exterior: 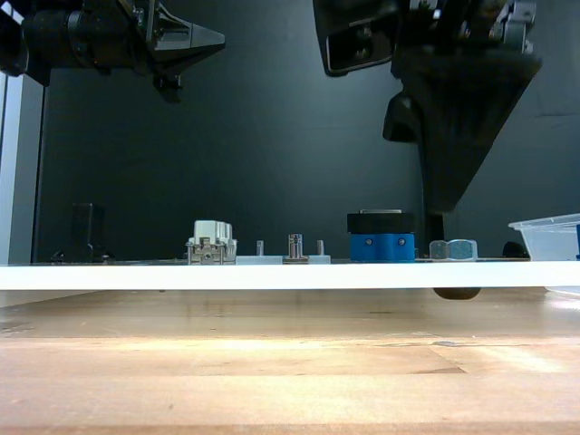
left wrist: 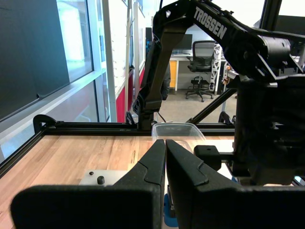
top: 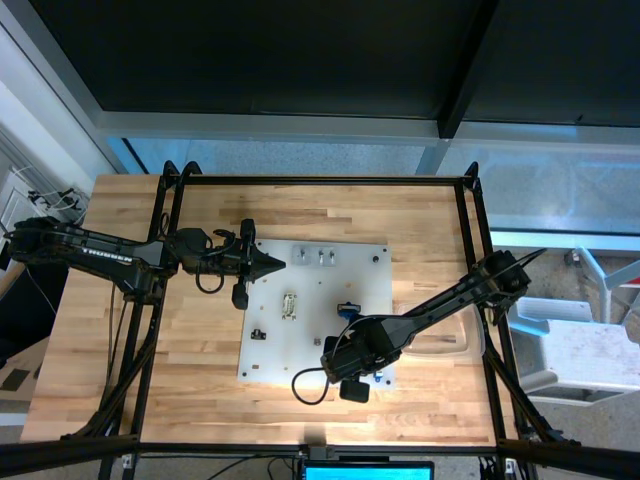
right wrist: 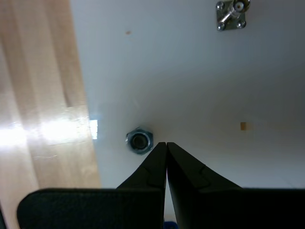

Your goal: Pick the M12 fastener and fasten on the M12 threads

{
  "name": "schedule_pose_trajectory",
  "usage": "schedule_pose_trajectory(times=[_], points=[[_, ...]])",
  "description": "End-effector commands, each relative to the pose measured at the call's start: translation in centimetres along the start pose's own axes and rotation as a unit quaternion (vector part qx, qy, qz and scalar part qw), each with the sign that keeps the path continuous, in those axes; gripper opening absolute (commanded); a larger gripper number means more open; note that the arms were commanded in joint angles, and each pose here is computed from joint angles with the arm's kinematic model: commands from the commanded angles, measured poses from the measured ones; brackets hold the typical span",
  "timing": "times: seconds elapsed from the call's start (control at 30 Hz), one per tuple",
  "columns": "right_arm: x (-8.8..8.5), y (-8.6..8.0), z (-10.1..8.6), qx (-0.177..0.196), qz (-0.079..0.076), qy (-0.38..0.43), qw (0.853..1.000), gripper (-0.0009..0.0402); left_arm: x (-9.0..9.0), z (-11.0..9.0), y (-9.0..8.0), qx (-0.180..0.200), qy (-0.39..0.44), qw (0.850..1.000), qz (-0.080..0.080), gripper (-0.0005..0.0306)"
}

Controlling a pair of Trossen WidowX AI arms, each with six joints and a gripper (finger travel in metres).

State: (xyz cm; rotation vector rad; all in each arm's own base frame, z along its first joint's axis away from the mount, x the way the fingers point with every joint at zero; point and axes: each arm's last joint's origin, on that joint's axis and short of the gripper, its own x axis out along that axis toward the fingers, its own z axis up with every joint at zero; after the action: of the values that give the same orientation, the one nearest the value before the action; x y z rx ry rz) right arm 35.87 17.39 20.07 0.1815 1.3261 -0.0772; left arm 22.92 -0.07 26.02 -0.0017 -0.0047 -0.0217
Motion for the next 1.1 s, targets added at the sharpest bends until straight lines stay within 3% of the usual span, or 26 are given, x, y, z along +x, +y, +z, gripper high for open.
schedule_pose_trajectory(times=[0.03,0.33,0.43,0.5,0.6,0.63,0.7,0.8,0.97,1.1], points=[[0.54,-0.02,-0.03,-0.004,-0.010,0.000,1.000,0.0000,0.00,0.00,0.01,0.000,0.000,1.000,0.000,0.0000],[1.47,0.04,-0.04,-0.004,-0.015,0.004,1.000,0.0000,0.00,0.00,0.01,0.000,0.000,1.000,0.000,0.0000],[1.49,0.09,-0.08,-0.003,-0.004,0.012,1.000,0.0000,0.00,0.00,0.00,0.000,0.000,1.000,0.000,0.0000],[1.26,0.26,-0.19,-0.004,0.028,0.032,0.999,0.0000,0.00,0.00,0.00,0.000,0.000,1.000,0.000,0.0000],[1.02,0.63,-0.48,-0.019,0.096,0.076,0.992,0.0000,0.00,0.00,0.01,0.000,0.000,1.000,0.000,0.0000],[0.93,0.70,-0.57,-0.021,0.112,0.088,0.989,0.0000,0.00,0.00,0.01,0.000,0.000,1.000,0.000,0.0000],[0.86,0.76,-0.71,-0.023,0.128,0.103,0.986,0.0000,0.00,0.00,0.00,0.000,0.000,1.000,0.000,0.0000],[0.74,0.67,-0.75,-0.024,0.119,0.100,0.988,0.0000,0.00,0.00,0.00,0.000,0.000,1.000,0.000,0.0000],[0.67,0.46,-0.64,-0.017,0.083,0.076,0.994,0.0000,0.00,0.00,0.01,0.000,0.000,1.000,0.000,0.0000],[0.53,0.46,-0.64,-0.015,0.080,0.073,0.994,0.0000,0.00,0.00,0.01,0.000,0.000,1.000,0.000,0.0000]])
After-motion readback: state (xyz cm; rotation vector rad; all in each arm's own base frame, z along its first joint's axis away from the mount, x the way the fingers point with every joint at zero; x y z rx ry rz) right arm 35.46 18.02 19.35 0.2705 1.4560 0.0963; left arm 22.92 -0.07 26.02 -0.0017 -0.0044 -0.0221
